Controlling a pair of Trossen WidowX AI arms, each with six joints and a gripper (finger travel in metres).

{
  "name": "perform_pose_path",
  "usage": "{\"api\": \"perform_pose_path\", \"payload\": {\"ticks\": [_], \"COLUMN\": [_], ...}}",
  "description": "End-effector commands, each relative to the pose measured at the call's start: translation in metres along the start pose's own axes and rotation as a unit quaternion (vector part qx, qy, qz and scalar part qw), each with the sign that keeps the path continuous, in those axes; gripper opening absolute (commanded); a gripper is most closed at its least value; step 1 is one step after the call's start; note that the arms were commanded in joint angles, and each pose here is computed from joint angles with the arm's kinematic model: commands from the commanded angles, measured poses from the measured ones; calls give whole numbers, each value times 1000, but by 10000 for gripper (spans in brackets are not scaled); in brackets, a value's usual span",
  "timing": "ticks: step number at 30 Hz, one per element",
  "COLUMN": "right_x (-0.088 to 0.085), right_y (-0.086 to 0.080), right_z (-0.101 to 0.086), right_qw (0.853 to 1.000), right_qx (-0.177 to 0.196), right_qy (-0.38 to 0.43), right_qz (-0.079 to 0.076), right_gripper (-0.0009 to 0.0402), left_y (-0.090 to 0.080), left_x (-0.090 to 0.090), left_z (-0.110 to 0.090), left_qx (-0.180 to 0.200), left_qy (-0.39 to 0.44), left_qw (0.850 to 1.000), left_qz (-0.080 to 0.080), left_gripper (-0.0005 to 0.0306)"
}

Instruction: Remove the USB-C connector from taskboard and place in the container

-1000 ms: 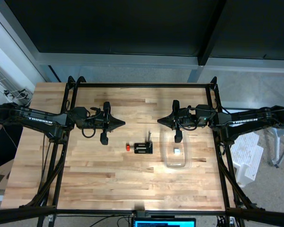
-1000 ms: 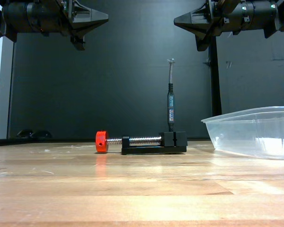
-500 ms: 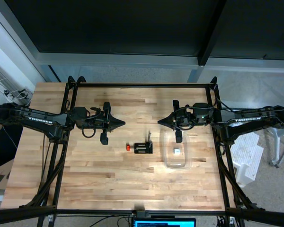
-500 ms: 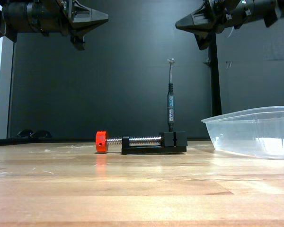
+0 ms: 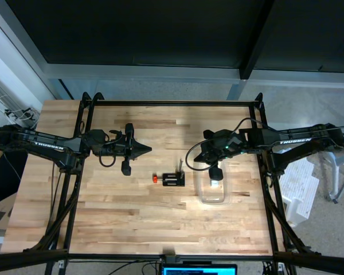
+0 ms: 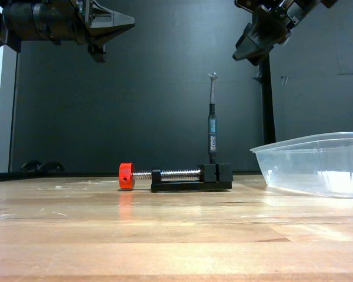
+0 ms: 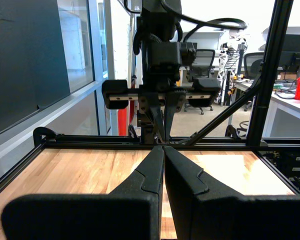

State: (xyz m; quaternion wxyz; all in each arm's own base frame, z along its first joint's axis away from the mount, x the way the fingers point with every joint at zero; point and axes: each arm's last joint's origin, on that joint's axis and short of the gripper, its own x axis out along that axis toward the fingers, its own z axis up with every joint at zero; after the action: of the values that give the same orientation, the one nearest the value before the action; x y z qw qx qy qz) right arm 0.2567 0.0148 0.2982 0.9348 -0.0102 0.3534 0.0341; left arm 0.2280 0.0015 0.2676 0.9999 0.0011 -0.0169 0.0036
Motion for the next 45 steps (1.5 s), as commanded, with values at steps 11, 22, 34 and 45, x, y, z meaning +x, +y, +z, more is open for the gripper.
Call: {"api": "perform_pose_path", "payload": {"ticks": [11,22,34,45], "right_x": [23,51,75,97], "right_y": [13,17,26,34], "right_z": [5,10,21,27], "right_qw": [994,984,980,977], "right_qx": [-20,-6,-8,-17], "right_qy": [107,176,198,213], "right_qz": [-5,-22,-20,-15], "right_gripper": [0,50,136,138], "left_y": [0,0,0,0], "left_x": [0,0,0,0], "left_z": [0,0,0,0], "left_qx": [0,0,0,0], "left_qy": [0,0,0,0], "left_qw": [1000,1000,1000,1000], "left_qz": [0,0,0,0], "left_gripper": [0,0,0,0]}}
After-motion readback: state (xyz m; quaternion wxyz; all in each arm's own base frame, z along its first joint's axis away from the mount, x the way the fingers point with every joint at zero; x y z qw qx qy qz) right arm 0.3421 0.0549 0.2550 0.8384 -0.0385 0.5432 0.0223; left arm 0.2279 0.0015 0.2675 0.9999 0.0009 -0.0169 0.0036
